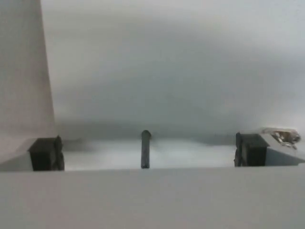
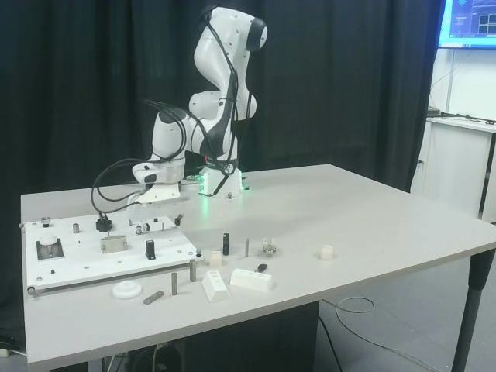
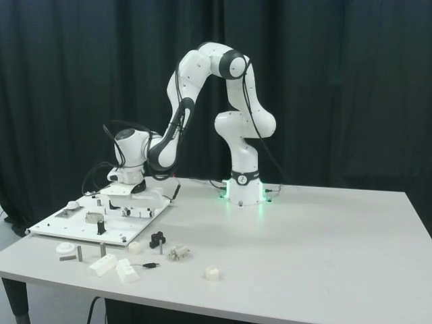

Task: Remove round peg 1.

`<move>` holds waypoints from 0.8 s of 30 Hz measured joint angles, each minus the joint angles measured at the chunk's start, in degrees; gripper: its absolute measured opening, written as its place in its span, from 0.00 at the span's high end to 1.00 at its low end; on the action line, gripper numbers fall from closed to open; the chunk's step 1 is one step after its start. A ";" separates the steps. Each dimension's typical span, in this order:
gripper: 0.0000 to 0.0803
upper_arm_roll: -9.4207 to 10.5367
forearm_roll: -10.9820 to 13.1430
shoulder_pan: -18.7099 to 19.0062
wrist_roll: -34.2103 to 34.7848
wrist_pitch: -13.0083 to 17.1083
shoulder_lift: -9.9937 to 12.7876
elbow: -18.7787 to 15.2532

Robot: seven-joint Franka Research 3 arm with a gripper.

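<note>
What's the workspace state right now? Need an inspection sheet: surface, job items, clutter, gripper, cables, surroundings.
Surface: grey table, bare on the side away from the board.
Job items: white board at one table end, with small fixtures and upright pegs; thin peg stands midway between the fingertips in the wrist view.
Clutter: white blocks, white disc, small white cube, dark pegs and small parts loose on the table beside the board.
Gripper: gripper low over the board, open, fingers apart from the peg.
Cables: black cable loops beside the wrist; another cable hangs below the table edge.
Surroundings: black curtain behind; white cabinet beside the table.
</note>
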 joint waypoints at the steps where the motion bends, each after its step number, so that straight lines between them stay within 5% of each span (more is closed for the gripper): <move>1: 0.00 0.00 0.09 0.00 -0.13 0.07 0.04 -0.13; 14: 0.00 0.06 2.11 0.00 -0.54 0.71 0.27 -0.74; 15: 0.13 0.06 2.25 0.00 -0.54 0.71 0.28 -0.74; 20: 0.13 0.03 3.01 0.00 -0.54 0.71 0.28 -0.74; 21: 0.33 0.01 3.18 0.00 -0.54 0.71 0.28 -0.74; 24: 0.33 -0.06 3.66 0.00 -0.54 0.73 0.29 -0.73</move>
